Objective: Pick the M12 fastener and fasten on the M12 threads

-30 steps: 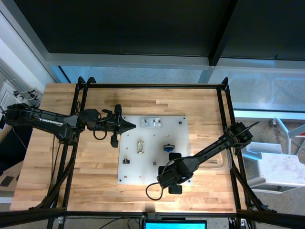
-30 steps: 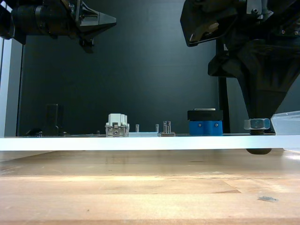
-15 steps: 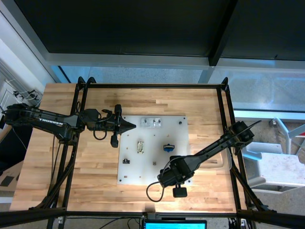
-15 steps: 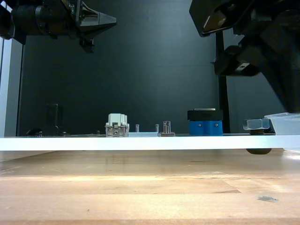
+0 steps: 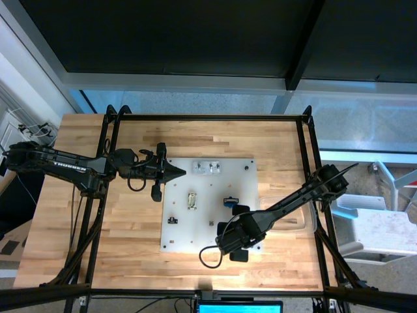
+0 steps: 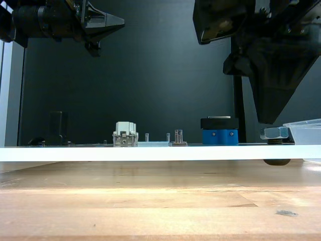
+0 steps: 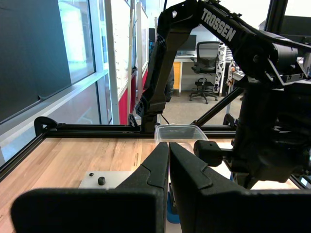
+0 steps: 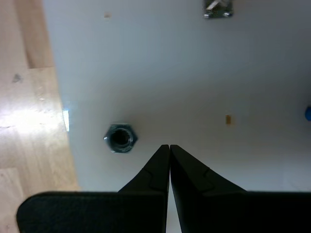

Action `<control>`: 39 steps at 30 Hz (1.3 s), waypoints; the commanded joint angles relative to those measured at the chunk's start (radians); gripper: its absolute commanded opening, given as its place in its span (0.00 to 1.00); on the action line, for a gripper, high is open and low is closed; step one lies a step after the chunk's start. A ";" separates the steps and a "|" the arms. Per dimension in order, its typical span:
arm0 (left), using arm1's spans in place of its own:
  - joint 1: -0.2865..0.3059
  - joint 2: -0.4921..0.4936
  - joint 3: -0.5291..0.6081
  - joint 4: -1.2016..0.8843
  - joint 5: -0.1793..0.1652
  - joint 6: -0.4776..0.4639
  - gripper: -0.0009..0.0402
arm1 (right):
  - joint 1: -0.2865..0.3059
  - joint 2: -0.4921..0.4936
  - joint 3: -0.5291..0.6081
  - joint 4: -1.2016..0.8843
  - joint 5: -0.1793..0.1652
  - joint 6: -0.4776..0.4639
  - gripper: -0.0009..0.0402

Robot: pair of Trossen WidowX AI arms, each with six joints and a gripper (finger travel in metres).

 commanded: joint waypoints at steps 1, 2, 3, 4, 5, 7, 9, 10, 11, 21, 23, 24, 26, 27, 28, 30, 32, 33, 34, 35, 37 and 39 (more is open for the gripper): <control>0.000 0.000 0.000 0.000 0.000 0.000 0.02 | 0.003 0.001 -0.008 0.019 -0.005 0.010 0.02; 0.000 0.000 0.000 0.000 0.000 0.000 0.02 | 0.003 0.001 -0.010 0.023 -0.005 0.018 0.02; 0.000 0.000 0.000 0.000 0.000 0.000 0.02 | 0.003 0.001 -0.010 0.023 -0.006 0.025 0.02; 0.000 0.000 0.000 0.000 0.000 0.000 0.02 | 0.003 0.001 -0.010 0.024 -0.006 0.028 0.02; 0.000 0.000 0.000 0.000 0.000 0.000 0.02 | 0.003 0.001 -0.010 0.024 -0.007 0.028 0.02; 0.000 0.000 0.000 0.000 0.000 0.000 0.02 | 0.004 0.001 -0.012 0.025 -0.008 0.028 0.02; 0.000 0.000 0.000 0.000 0.000 0.000 0.02 | 0.005 0.001 -0.018 0.032 -0.013 0.029 0.02; 0.000 0.000 0.000 0.000 0.000 0.000 0.02 | 0.005 0.001 -0.020 0.040 -0.014 0.031 0.02; 0.000 0.000 0.000 0.000 0.000 0.000 0.02 | 0.006 0.001 -0.023 0.047 -0.014 0.032 0.02; 0.000 0.000 0.000 0.000 0.000 0.000 0.02 | 0.008 0.001 -0.038 0.067 -0.039 0.033 0.02; 0.000 0.000 0.000 0.000 0.000 0.000 0.02 | 0.008 0.001 -0.038 0.069 -0.045 0.033 0.02; 0.000 0.000 0.000 0.000 0.000 0.000 0.02 | 0.008 0.001 -0.039 0.072 -0.071 0.031 0.02; 0.000 0.000 0.000 0.000 0.000 0.000 0.02 | 0.008 0.000 -0.042 0.078 -0.181 0.021 0.02; 0.000 0.000 0.000 0.000 0.000 0.000 0.02 | 0.008 -0.002 -0.042 0.078 -0.259 0.005 0.02; 0.000 0.000 0.000 0.000 0.000 0.000 0.02 | 0.008 -0.002 -0.041 0.078 -0.320 -0.014 0.02; 0.000 0.000 0.000 0.000 0.000 0.000 0.02 | 0.009 -0.003 -0.041 0.073 -0.354 -0.026 0.02; 0.000 0.000 0.000 0.000 0.000 0.000 0.02 | 0.009 -0.003 -0.041 0.068 -0.345 -0.025 0.02; 0.000 0.000 0.000 0.000 0.000 0.000 0.02 | 0.009 -0.003 -0.041 0.068 -0.345 -0.025 0.02; 0.000 0.000 0.000 0.000 0.000 0.000 0.02 | 0.009 -0.003 -0.041 0.068 -0.344 -0.025 0.02; 0.000 0.000 0.000 0.000 0.000 0.000 0.02 | 0.009 -0.003 -0.041 0.068 -0.338 -0.024 0.02; 0.000 0.000 0.000 0.000 0.000 0.000 0.02 | 0.009 -0.006 -0.041 0.067 -0.310 -0.021 0.02; 0.000 0.000 0.000 0.000 0.000 0.000 0.02 | 0.009 -0.009 -0.038 0.063 -0.276 -0.016 0.02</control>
